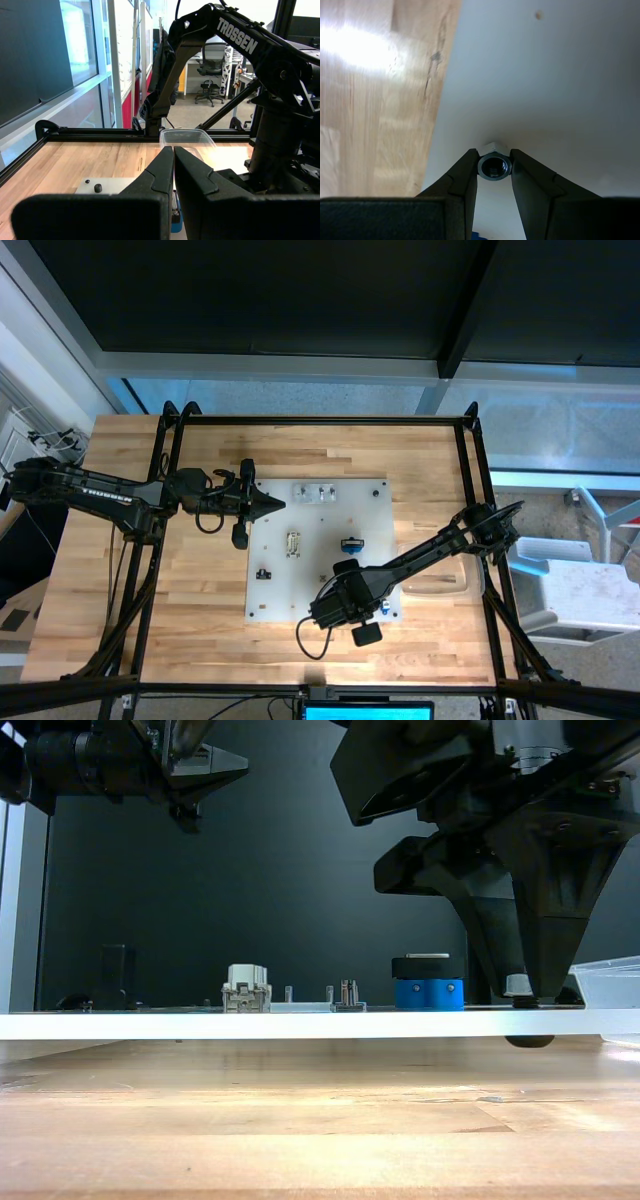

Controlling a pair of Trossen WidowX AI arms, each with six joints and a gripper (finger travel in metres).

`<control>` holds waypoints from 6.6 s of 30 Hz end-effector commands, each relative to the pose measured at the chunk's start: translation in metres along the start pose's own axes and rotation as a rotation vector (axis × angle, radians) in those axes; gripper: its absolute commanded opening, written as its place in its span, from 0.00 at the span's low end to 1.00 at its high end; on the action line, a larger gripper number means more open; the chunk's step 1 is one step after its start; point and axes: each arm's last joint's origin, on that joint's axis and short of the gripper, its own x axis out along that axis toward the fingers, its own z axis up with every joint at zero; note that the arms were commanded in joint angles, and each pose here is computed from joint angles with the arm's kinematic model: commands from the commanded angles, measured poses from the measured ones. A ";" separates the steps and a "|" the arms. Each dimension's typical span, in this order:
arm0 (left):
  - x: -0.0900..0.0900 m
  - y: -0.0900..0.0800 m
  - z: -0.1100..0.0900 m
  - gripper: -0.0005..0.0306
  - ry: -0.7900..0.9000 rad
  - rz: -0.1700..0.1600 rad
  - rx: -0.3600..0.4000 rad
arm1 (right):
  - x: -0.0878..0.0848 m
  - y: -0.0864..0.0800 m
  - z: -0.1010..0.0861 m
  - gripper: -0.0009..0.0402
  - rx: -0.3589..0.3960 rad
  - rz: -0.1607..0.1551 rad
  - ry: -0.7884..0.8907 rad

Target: Pick the M12 fastener and fasten on the M12 threads

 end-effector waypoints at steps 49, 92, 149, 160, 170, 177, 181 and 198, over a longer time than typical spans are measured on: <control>0.000 0.000 0.000 0.02 0.000 0.000 0.000 | 0.001 -0.002 0.003 0.08 2.163 0.025 -0.022; 0.000 0.000 0.000 0.02 0.000 0.000 0.000 | 0.001 -0.001 0.003 0.08 2.931 0.049 -0.011; 0.000 0.000 0.000 0.02 0.000 0.000 0.000 | -0.065 -0.005 -0.028 0.47 1.604 -0.031 -0.089; 0.000 0.000 0.000 0.02 0.000 0.000 0.000 | -0.065 -0.003 -0.029 0.47 0.880 -0.058 -0.063; 0.000 0.000 0.000 0.02 0.000 0.000 0.000 | -0.060 -0.002 -0.029 0.46 0.489 -0.081 -0.062; 0.000 0.000 0.000 0.02 0.000 0.000 0.000 | -0.043 0.000 -0.023 0.26 0.335 -0.006 -0.115; 0.000 0.000 0.000 0.02 0.000 0.000 0.000 | -0.035 0.000 -0.025 0.01 0.323 0.001 -0.102; 0.000 0.000 0.000 0.02 0.000 0.000 0.000 | -0.020 0.002 -0.026 0.02 0.316 -0.019 -0.135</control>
